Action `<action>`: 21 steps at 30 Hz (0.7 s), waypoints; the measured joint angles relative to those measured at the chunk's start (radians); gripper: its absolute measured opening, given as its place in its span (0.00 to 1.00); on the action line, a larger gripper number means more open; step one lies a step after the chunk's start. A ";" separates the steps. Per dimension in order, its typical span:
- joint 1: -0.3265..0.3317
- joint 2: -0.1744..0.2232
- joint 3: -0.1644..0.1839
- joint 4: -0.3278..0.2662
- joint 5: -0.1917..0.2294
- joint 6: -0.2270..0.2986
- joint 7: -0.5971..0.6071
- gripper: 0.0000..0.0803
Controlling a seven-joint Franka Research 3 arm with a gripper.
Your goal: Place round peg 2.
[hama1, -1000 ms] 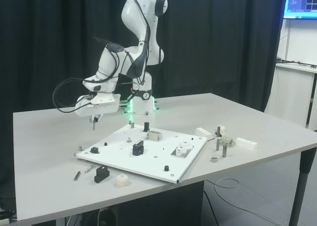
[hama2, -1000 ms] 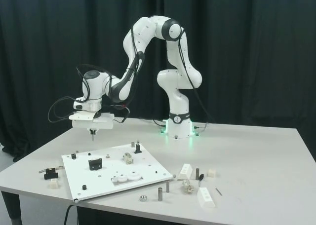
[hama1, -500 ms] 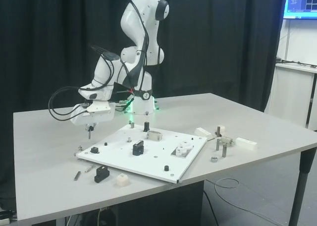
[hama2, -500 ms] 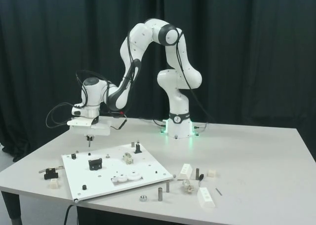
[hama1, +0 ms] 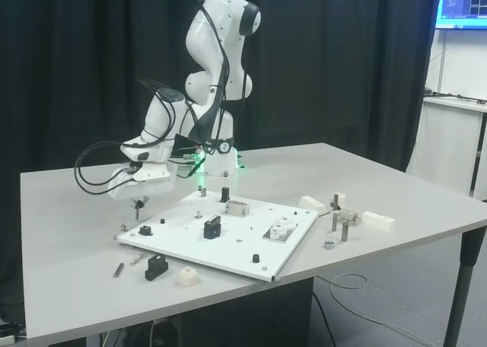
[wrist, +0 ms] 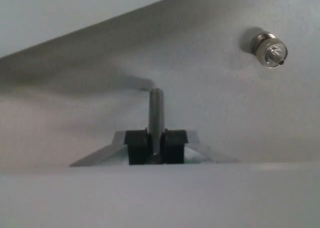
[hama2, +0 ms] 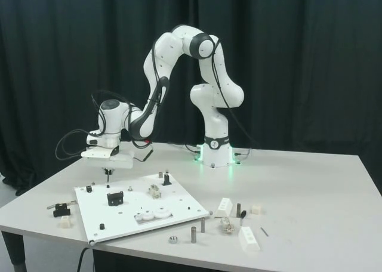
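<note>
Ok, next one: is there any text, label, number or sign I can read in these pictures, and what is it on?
None can be read.
Monitor at the first room view's upper edge: it shows lines of text, too small to read.
Robot arm, white board, hand and peg: no label or number visible.

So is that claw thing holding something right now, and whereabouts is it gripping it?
Yes: the gripper holds a thin grey round peg. Its black jaws pinch the peg's upper end, so the rest of it hangs down toward the grey table.
</note>
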 joint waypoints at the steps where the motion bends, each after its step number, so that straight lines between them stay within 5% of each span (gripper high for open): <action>1: -0.003 0.001 0.002 0.001 0.000 0.000 0.000 0.08; 5: -0.015 0.005 0.011 0.004 0.000 0.000 0.000 0.08; 6: -0.017 0.006 0.012 0.005 0.000 0.000 0.000 0.29; 10: -0.019 0.009 0.013 0.008 0.000 0.000 0.000 0.29; 11: -0.019 0.009 0.013 0.009 0.000 0.000 0.000 0.71; 20: -0.019 0.009 0.014 0.018 0.000 -0.007 -0.001 0.71; 21: -0.019 0.009 0.014 0.019 0.000 -0.008 -0.001 0.98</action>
